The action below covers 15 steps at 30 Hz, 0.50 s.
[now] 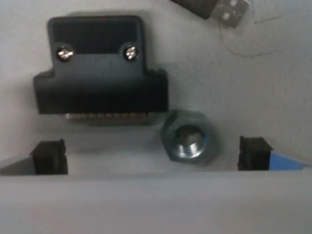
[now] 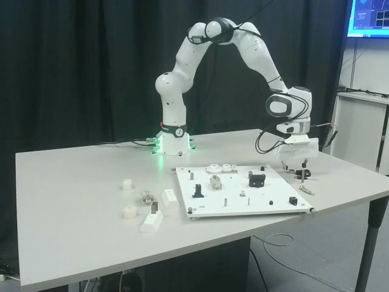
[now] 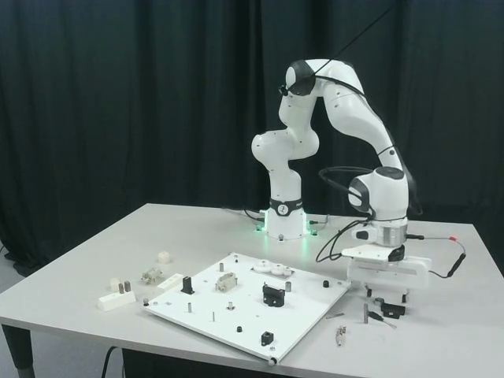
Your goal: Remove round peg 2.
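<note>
Black-tipped pincer (image 1: 151, 156) spread apart, holding nothing, above metal nut (image 1: 187, 136), black connector (image 1: 100, 70) beside

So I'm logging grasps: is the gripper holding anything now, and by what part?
Nothing is held. The gripper has open jaws above a hex nut and black connector.

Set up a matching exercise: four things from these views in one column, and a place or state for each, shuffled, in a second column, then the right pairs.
Things:
1. Gripper
2. Black connector
3. Metal nut
4. White board

Places or states:
A. Flat on the grey table, carrying small parts and pegs
B. Beside the connector's pin edge on the table
C. Lying on the table, two screws on its top face
D. Low over the table, beyond the board's edge, fingers apart

Pairs: 1-D, 2-C, 3-B, 4-A
</note>
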Each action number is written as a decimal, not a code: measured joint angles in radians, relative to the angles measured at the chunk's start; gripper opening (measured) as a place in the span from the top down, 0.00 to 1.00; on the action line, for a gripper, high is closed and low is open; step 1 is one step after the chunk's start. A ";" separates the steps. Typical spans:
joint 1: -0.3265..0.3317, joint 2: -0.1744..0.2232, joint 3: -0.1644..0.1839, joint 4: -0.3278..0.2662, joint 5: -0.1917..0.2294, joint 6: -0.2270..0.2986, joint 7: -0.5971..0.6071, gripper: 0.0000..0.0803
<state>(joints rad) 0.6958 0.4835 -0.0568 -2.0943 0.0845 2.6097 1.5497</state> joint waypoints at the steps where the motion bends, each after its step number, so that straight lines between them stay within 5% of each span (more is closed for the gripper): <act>1: 0.001 -0.002 0.000 0.007 0.000 -0.015 0.002 0.04; 15: 0.008 -0.010 0.000 0.071 0.000 -0.136 0.025 0.00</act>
<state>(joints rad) 0.7041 0.4737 -0.0571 -2.0231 0.0845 2.4732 1.5746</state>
